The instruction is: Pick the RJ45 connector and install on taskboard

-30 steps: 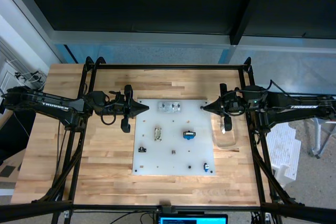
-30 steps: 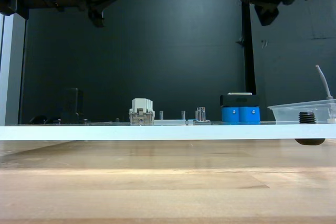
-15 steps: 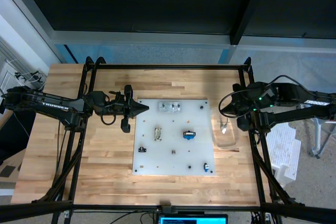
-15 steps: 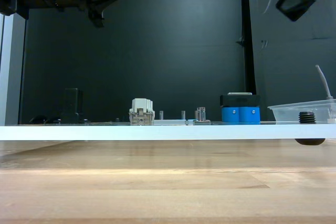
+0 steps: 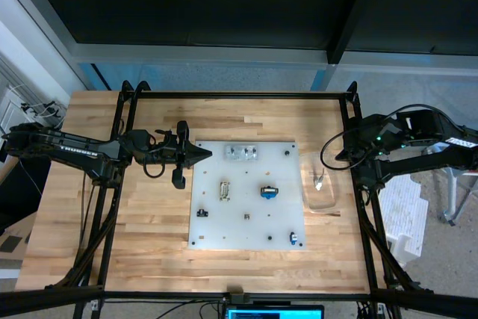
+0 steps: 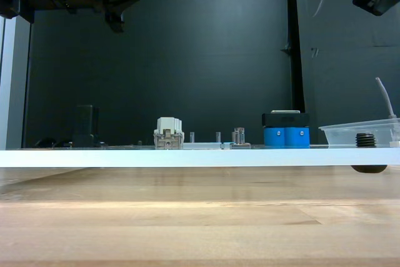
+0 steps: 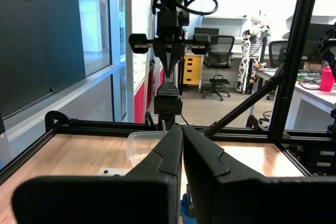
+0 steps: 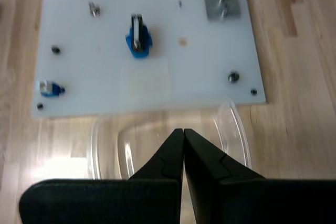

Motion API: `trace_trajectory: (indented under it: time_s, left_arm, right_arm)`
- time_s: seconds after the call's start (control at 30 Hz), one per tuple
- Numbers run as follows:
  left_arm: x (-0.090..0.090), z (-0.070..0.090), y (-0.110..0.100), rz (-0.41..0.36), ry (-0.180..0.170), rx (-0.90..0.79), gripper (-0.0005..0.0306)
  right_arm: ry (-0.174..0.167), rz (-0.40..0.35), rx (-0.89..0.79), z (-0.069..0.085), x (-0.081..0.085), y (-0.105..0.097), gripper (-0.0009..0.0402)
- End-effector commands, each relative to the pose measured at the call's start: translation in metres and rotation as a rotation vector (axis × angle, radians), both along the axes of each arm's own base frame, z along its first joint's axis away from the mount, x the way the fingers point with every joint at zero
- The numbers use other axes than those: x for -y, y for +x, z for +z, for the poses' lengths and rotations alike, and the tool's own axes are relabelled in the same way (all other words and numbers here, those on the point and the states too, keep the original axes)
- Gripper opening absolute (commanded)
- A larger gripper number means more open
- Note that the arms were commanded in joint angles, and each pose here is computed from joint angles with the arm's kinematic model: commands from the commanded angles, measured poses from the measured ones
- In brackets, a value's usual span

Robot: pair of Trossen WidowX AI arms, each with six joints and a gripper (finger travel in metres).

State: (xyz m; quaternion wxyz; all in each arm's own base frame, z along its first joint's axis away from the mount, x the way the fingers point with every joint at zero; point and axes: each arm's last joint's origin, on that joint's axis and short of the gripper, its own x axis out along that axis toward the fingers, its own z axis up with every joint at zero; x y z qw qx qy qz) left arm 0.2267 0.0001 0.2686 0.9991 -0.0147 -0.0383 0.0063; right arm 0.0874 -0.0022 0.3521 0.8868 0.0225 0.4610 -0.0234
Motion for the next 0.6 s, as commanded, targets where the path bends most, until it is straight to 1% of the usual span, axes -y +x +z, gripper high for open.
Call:
trace_trajectory:
  time_s: [0.03, 0.1, 0.2, 0.33, 0.43, 0.57, 0.6]
  left_arm:
    - [0.0, 0.0, 0.0, 0.0, 0.0, 0.0, 0.0]
    - [0.0, 0.0, 0.0, 0.0, 0.0, 0.0, 0.0]
    - [0.0, 0.0, 0.0, 0.0, 0.0, 0.0, 0.0]
    - [0.0, 0.0, 0.0, 0.0, 0.0, 0.0, 0.0]
    - [0.0, 0.0, 0.0, 0.0, 0.0, 0.0, 0.0]
    - [0.0, 0.0, 0.0, 0.0, 0.0, 0.0, 0.0]
    - [0.0, 0.0, 0.0, 0.0, 0.0, 0.0, 0.0]
  right_arm:
    - [-0.006, 0.015, -0.036, -0.002, 0.0, 0.0, 0.0]
    - [-0.009, 0.03, -0.069, -0.004, 0.0, 0.0, 0.0]
    - [-0.024, 0.044, -0.109, -0.006, 0.002, 0.003, 0.0]
    - [0.009, 0.07, -0.145, -0.009, 0.008, 0.009, 0.0]
    - [0.0, 0.068, -0.195, -0.012, 0.013, 0.012, 0.0]
    - [-0.004, 0.09, -0.248, -0.015, 0.017, 0.015, 0.0]
    - [-0.001, 0.092, -0.251, -0.015, 0.017, 0.016, 0.0]
